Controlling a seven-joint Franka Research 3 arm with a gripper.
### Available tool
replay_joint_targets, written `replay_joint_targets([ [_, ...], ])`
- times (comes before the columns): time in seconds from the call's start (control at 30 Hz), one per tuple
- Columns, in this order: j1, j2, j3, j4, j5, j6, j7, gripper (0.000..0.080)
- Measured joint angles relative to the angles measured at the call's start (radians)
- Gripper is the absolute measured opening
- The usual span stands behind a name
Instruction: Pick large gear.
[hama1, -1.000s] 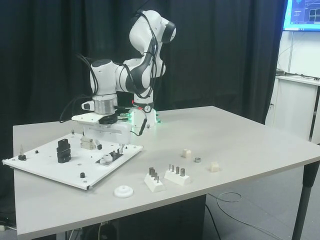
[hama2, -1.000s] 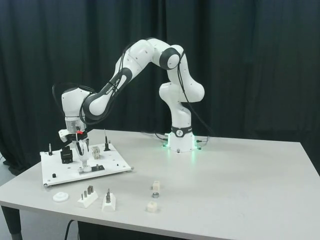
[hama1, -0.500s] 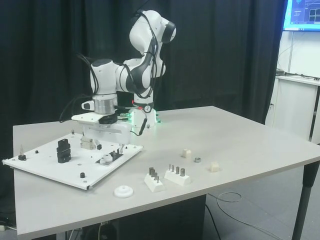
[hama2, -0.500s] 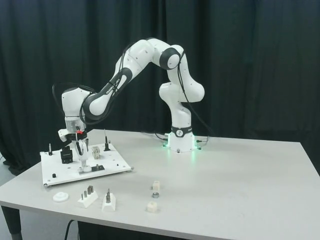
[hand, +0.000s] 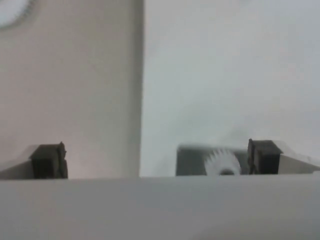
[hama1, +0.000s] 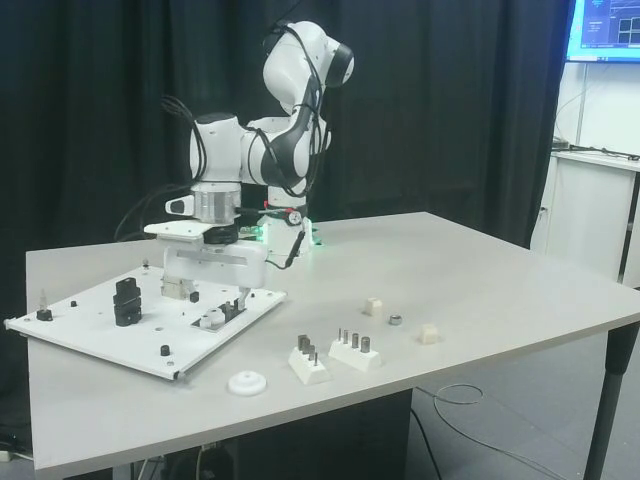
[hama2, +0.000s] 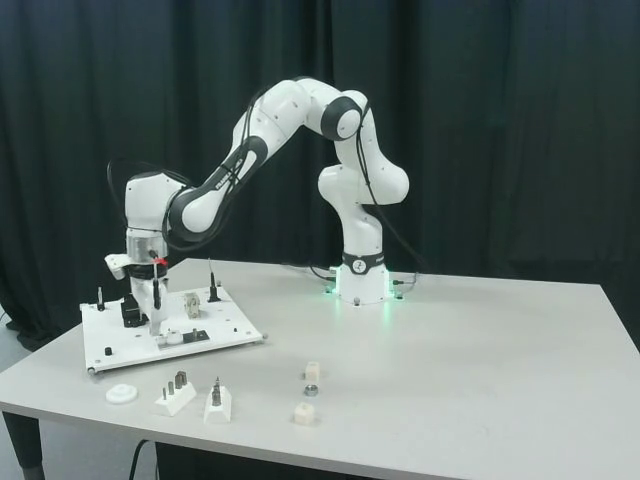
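Note:
The large gear (hama1: 246, 382) is a white toothed disc lying flat on the grey table, just off the front edge of the white board (hama1: 100, 335); it also shows in the second room view (hama2: 121, 394) and at the picture's corner in the wrist view (hand: 9, 7). My gripper (hama1: 216, 296) hangs above the board, away from the large gear, open, with nothing between its black fingertips (hand: 47, 161). Below it, a small white gear (hand: 223, 164) sits on a black mount close to one fingertip. The second room view has the gripper (hama2: 154, 303) over the board's middle.
On the board stand a black block (hama1: 125, 300), a few pegs and the small gear's mount (hama1: 212, 319). Two white pin holders (hama1: 310, 362) (hama1: 357, 350), two small cubes (hama1: 373, 306) (hama1: 428, 333) and a metal ring (hama1: 396, 320) lie on the table further right.
The wrist has lifted a little off the board and turned; the fingers now hang higher above the small gear. The large gear has not moved.

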Motion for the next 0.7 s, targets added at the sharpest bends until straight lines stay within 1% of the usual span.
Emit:
replay_joint_targets([
  [0.17, -0.002, 0.029, 0.014, 0.034, 0.001, 0.034, -0.053, 0.08],
  [0.33, -0.01, 0.074, 0.027, 0.09, 0.002, 0.044, -0.109, 0.08],
  [0.5, -0.036, 0.121, 0.056, 0.159, 0.004, 0.045, -0.17, 0.08],
  [0.63, -0.065, 0.155, 0.089, 0.215, 0.005, 0.044, -0.214, 0.08],
  [0.7, -0.081, 0.17, 0.108, 0.243, 0.005, 0.044, -0.255, 0.08],
])
